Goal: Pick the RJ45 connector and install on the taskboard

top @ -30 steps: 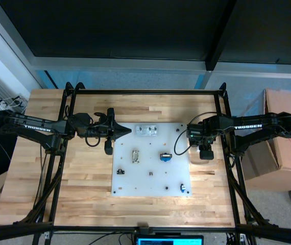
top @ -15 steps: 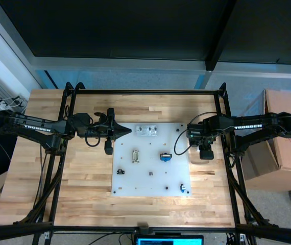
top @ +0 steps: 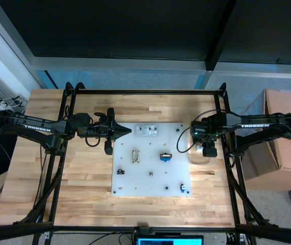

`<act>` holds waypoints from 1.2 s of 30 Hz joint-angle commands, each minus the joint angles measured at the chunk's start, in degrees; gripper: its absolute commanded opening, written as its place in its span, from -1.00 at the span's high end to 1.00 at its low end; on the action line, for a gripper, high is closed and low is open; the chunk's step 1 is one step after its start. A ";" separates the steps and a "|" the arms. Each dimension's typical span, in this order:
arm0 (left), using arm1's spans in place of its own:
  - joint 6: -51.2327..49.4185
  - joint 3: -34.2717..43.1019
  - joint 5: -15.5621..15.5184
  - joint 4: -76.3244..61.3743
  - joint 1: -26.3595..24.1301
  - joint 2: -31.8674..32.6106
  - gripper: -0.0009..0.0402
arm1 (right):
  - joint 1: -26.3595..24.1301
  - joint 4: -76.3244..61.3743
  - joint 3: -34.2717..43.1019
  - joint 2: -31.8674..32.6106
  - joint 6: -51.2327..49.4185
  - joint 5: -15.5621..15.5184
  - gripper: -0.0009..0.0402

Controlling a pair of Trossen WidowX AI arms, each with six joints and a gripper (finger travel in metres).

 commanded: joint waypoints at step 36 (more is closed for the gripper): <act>0.02 0.02 0.02 0.02 0.02 0.00 0.95 | 0.46 -3.13 3.15 -13.88 0.24 -0.04 0.36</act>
